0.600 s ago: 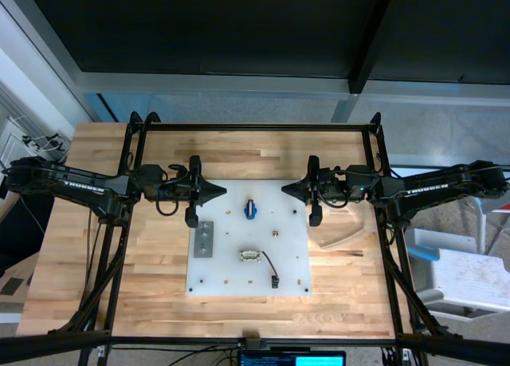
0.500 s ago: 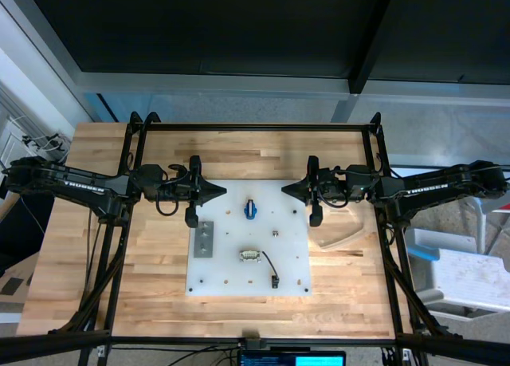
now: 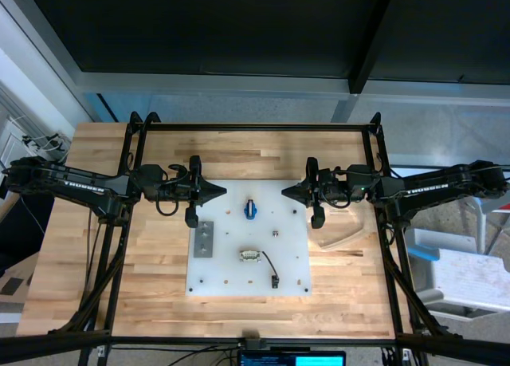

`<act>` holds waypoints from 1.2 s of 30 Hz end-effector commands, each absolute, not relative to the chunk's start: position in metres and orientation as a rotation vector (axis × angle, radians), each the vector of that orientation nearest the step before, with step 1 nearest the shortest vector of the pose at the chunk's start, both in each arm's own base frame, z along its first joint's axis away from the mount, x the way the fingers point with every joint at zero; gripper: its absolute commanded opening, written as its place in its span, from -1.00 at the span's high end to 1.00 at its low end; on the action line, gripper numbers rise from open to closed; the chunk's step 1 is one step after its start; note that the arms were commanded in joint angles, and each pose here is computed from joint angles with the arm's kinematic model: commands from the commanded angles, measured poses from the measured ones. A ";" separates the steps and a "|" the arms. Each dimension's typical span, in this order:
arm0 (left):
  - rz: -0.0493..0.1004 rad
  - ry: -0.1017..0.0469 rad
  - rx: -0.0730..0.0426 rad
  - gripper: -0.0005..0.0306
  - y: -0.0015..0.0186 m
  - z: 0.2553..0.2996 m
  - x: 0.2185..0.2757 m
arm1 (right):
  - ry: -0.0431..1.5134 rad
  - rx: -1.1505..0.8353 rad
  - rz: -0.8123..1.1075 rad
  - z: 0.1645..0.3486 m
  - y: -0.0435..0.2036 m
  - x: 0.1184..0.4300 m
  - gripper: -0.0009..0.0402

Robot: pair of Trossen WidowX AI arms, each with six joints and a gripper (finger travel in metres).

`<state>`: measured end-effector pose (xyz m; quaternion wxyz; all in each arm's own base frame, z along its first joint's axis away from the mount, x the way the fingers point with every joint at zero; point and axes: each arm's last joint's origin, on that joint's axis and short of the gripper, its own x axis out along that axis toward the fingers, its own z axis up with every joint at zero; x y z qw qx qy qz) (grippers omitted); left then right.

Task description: Remove the USB connector from the USB hub and place in the container

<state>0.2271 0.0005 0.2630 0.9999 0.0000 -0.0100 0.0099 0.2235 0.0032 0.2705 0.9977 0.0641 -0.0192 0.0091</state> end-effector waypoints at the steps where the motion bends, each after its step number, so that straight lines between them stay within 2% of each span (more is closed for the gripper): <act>1: 0.020 -0.021 0.000 0.96 0.0005 0.2632 0.2271 | -0.002 0.150 0.017 0.275 0.004 0.225 0.96; 5: 0.020 -0.021 0.000 0.96 0.0005 0.2633 0.2271 | 0.068 0.153 0.014 0.282 0.004 0.228 0.96; 12: 0.020 -0.021 0.000 0.96 0.0005 0.2633 0.2271 | 0.252 0.154 0.024 0.306 0.010 0.228 0.96; 22: 0.020 -0.021 0.000 0.96 0.0005 0.2632 0.2271 | 0.500 0.146 0.072 0.337 0.034 0.218 0.96; 36: 0.020 -0.021 0.000 0.96 0.0005 0.2632 0.2271 | 0.893 0.120 0.089 0.341 0.081 0.230 0.96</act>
